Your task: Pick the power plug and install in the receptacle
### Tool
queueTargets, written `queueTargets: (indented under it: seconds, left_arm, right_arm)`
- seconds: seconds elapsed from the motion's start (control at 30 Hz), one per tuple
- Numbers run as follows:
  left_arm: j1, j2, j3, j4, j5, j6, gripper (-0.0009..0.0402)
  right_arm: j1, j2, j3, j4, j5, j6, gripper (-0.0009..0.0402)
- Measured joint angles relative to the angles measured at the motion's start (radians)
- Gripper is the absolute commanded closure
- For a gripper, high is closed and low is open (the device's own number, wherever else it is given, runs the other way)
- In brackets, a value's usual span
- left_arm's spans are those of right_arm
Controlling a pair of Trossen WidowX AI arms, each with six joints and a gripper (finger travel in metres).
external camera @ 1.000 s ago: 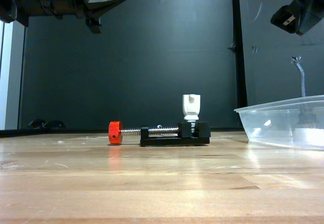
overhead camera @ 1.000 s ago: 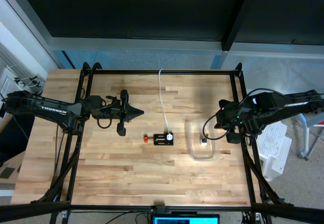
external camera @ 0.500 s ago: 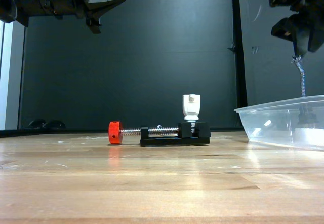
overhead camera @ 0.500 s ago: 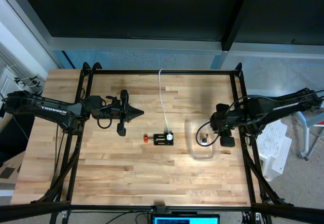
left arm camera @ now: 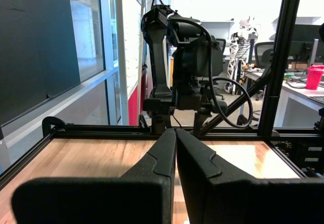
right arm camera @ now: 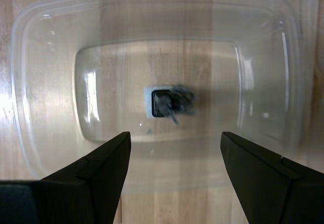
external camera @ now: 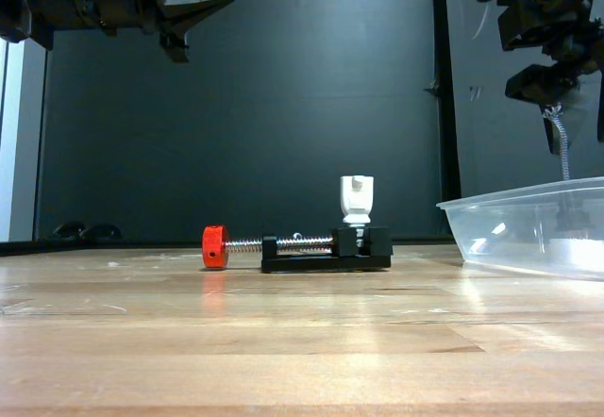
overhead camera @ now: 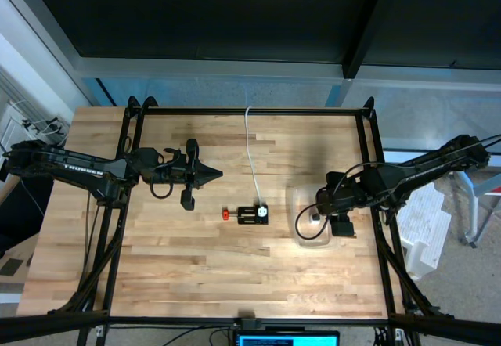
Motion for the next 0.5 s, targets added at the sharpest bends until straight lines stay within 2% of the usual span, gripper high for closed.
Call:
queueTargets:
  seconds: [0.5]
  left_arm:
    - [0.0,0.0,0.0,0.0,0.0,0.0,0.0393]
  right_arm:
    - [0.007,0.058,-0.095,0.181,0.0,0.01,0.0144]
